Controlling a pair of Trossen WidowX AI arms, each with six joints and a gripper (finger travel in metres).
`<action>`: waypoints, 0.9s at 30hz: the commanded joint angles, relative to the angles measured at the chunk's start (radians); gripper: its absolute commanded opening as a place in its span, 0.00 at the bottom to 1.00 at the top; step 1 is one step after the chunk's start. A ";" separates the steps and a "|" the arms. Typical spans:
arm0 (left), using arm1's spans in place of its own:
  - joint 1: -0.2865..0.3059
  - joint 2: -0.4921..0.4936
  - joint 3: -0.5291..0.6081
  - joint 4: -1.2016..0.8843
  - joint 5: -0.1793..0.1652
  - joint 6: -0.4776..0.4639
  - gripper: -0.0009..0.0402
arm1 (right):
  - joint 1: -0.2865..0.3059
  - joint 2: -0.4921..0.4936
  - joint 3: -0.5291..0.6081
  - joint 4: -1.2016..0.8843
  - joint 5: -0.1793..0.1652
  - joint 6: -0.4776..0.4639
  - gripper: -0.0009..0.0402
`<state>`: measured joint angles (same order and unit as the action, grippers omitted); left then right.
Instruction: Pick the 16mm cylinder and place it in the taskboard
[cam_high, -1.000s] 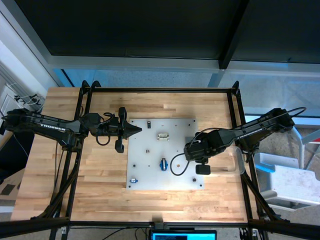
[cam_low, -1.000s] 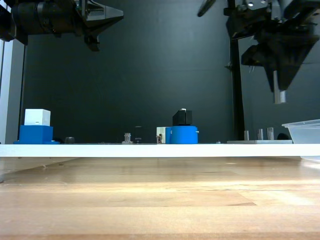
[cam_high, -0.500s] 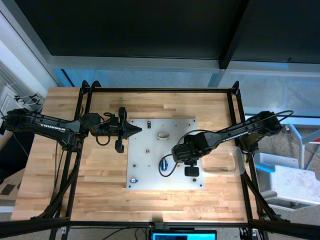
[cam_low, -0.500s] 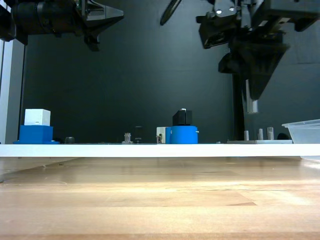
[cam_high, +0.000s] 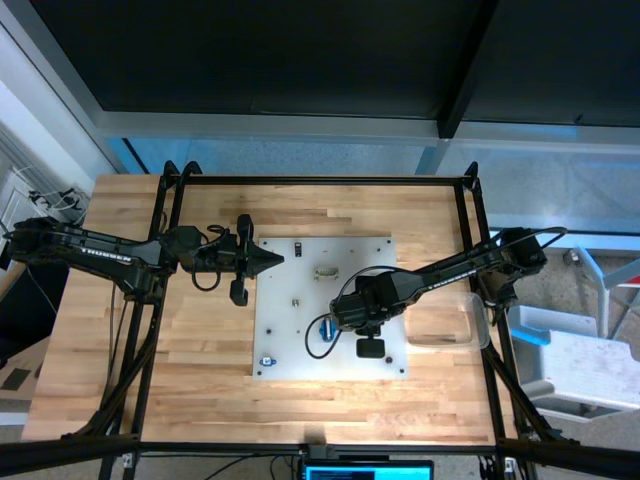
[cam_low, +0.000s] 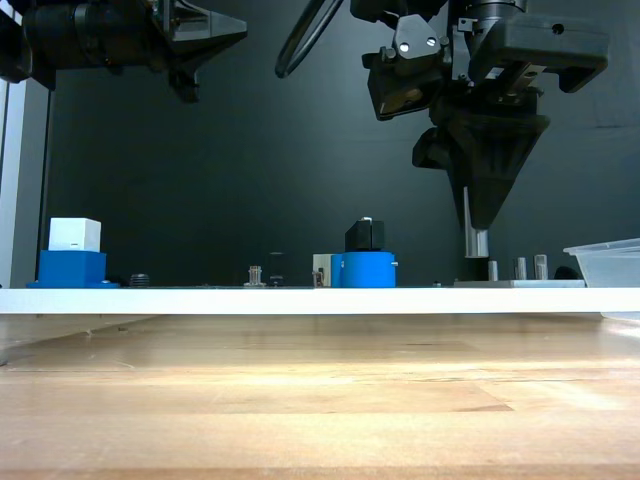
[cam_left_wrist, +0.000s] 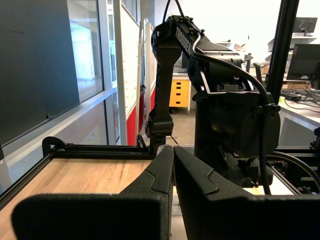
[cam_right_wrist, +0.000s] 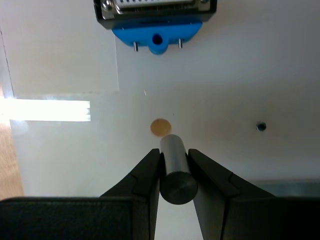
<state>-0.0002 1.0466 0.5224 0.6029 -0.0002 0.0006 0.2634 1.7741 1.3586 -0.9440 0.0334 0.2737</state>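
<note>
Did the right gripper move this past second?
Yes. Holding the 16mm cylinder, the right gripper went left and down over the taskboard, from the clear tray toward the blue fitting. The left gripper stays parked high, left.

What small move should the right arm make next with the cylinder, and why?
Probably a slight shift centring the 16mm cylinder over the round hole in the taskboard. The right pincer is shut on it, with a gap to the board in the low view, and the hole shows just off its tip. The left pincer is shut, parked above the board's left edge.
</note>
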 joint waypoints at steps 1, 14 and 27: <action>0.000 0.000 0.000 0.000 0.000 0.000 0.02 | 0.001 0.001 0.000 0.013 0.002 0.001 0.06; 0.000 0.000 0.000 0.000 0.000 0.000 0.02 | 0.013 0.053 0.024 0.016 0.017 0.006 0.06; 0.000 0.000 0.000 0.000 0.000 0.000 0.02 | 0.023 0.061 0.026 0.019 0.015 0.023 0.06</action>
<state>-0.0002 1.0470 0.5228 0.6029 -0.0002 0.0006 0.2855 1.8351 1.3849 -0.9268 0.0486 0.2932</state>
